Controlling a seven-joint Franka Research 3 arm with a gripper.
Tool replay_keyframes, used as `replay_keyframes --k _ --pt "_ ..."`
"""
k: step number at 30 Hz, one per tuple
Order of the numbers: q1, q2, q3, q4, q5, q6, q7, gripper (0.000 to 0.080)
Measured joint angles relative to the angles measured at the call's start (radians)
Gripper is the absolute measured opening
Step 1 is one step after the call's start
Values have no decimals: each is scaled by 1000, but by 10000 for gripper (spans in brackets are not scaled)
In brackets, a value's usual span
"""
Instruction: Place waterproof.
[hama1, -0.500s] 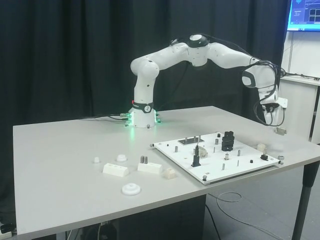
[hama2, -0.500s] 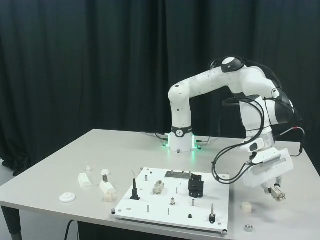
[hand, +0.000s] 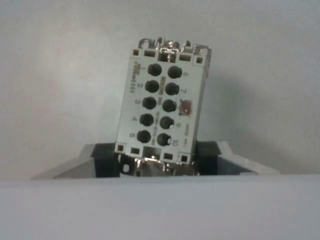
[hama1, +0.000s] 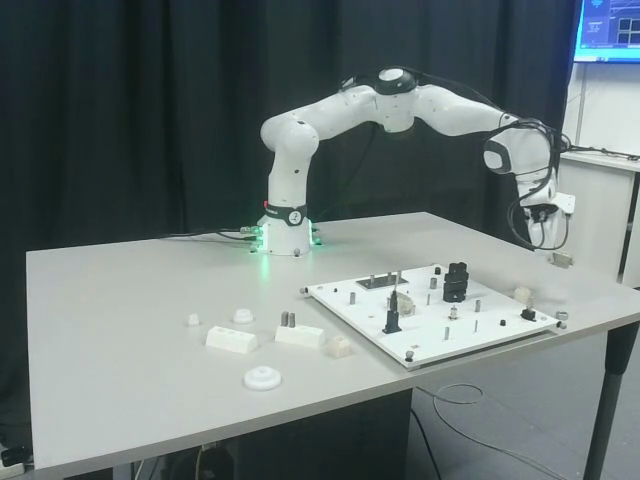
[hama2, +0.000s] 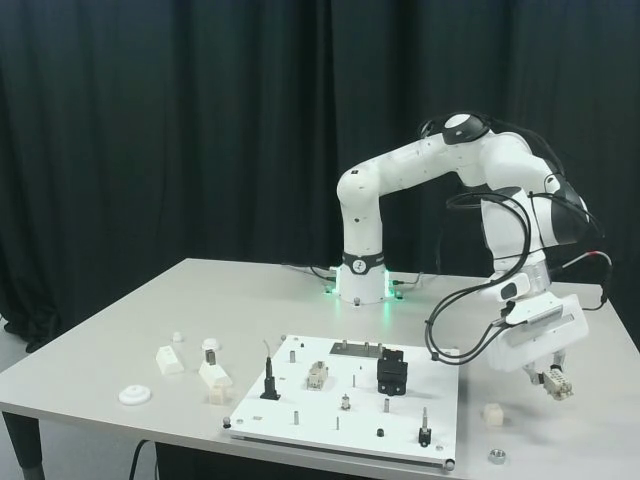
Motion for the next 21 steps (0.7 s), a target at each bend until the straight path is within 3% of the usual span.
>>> replay_keyframes --k 12,21 --pt "3 0 0 0 -2 0 70 324" --pt "11 0 -13 0 -46 -4 122 324"
